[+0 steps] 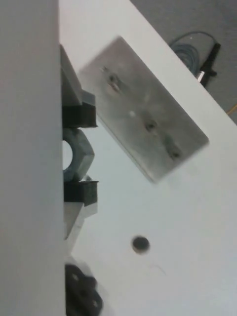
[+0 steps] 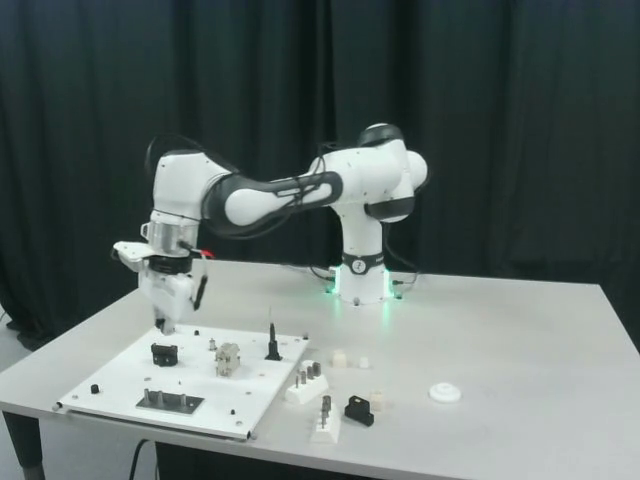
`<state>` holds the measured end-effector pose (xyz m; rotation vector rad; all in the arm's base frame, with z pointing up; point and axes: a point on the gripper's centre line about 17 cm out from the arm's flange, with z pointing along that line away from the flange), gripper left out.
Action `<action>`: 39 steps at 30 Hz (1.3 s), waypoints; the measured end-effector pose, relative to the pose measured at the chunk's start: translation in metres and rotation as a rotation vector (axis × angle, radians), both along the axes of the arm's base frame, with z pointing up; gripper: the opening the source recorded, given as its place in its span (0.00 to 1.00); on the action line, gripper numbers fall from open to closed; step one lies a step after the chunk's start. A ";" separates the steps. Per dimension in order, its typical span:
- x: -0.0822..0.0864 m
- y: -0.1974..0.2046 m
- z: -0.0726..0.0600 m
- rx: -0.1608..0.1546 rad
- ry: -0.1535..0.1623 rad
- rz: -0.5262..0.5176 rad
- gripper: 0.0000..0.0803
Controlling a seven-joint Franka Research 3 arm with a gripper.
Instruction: Insert bolt 4.
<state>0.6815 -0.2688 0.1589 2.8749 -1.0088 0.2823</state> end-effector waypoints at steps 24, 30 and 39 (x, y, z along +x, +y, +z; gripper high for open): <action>0.009 -0.086 -0.029 0.058 0.008 -0.003 0.28; 0.007 -0.097 -0.036 0.067 0.017 0.006 0.28; 0.009 -0.109 -0.046 0.071 0.030 0.025 0.28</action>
